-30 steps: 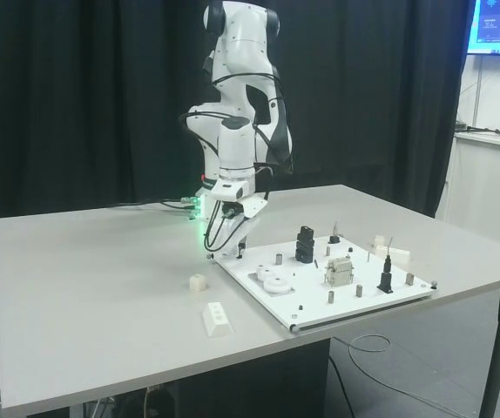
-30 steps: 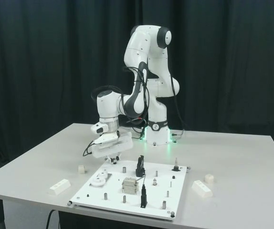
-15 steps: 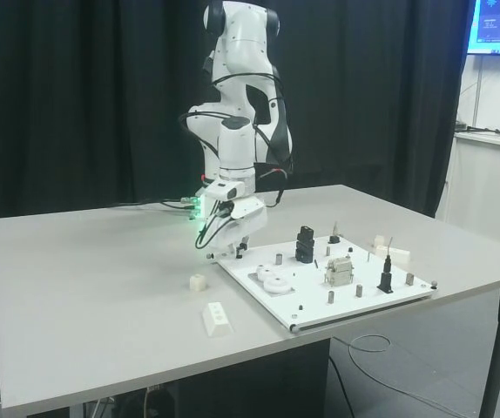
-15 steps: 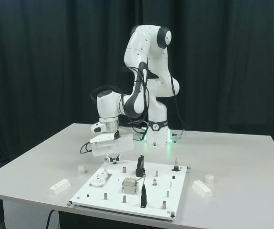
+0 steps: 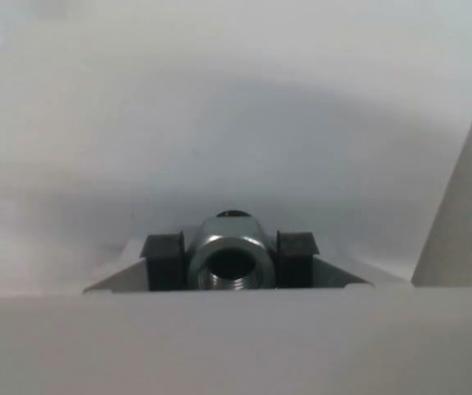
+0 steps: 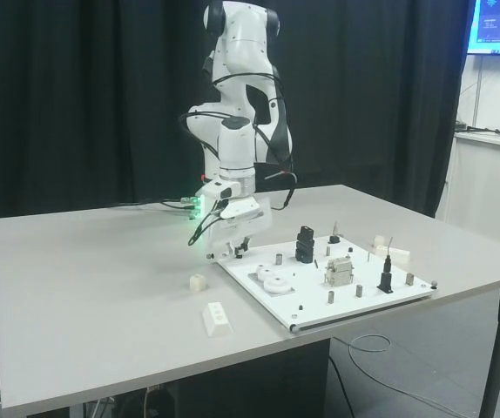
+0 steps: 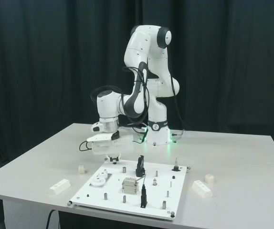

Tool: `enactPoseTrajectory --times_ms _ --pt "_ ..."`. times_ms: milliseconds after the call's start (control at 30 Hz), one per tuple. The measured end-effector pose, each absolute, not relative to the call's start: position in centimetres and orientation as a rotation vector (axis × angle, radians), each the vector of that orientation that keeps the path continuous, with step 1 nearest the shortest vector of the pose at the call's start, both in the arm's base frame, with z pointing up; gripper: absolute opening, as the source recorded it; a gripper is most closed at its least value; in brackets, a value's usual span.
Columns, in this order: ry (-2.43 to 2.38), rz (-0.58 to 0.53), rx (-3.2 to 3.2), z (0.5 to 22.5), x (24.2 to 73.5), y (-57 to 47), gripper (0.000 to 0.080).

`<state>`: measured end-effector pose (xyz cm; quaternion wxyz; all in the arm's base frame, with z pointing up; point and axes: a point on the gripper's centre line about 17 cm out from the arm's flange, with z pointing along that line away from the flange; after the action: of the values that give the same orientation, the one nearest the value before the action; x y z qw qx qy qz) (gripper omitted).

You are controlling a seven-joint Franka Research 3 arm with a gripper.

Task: Insert bolt 4.

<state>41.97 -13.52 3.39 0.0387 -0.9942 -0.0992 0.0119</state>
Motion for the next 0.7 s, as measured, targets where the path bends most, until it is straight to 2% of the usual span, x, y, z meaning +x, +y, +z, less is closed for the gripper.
enactPoseTrajectory --times_ms 700 --pt "0.085 0.052 -3.066 3.4 42.01 -13.49 0.0237"
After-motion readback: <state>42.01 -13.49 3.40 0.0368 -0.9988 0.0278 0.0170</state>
